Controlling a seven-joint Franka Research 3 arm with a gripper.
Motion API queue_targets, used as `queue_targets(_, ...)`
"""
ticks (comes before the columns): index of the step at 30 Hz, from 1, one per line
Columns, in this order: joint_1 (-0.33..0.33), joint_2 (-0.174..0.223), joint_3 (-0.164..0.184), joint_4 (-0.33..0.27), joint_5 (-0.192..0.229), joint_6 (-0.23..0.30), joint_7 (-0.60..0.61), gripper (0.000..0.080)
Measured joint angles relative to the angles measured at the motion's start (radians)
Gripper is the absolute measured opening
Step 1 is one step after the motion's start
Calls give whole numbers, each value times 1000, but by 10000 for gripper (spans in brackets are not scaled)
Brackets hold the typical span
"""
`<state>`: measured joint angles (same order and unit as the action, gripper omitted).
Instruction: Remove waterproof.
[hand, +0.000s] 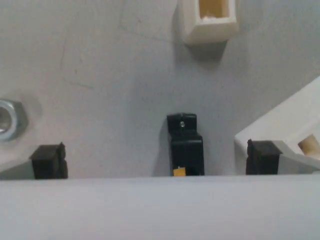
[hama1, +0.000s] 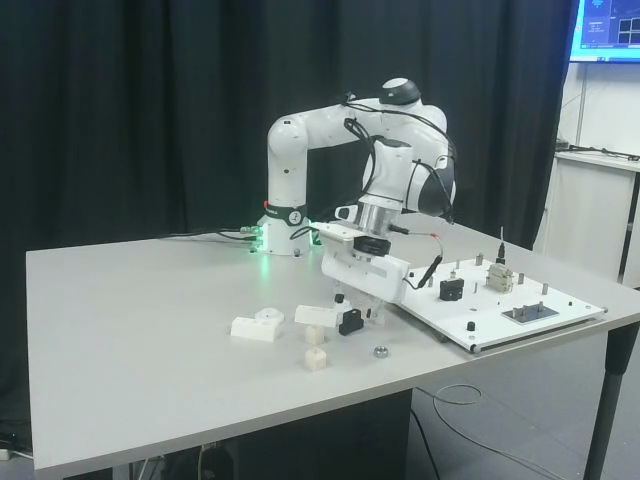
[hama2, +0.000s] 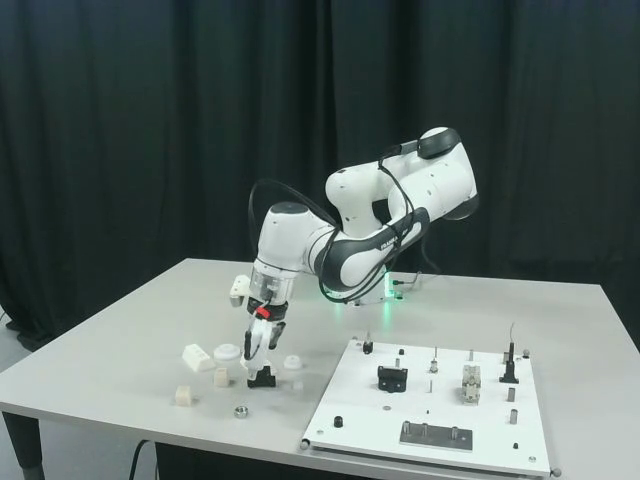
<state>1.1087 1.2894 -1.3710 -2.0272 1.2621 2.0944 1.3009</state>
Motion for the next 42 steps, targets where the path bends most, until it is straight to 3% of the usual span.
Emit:
queue_targets(1,1,0,-3,1,-4,-1,2,798)
queue_targets(14,11,-3,-37,14,-38,-35,14,799)
queue_targets(42,22,-5,-63,38,-99,-61,32,800)
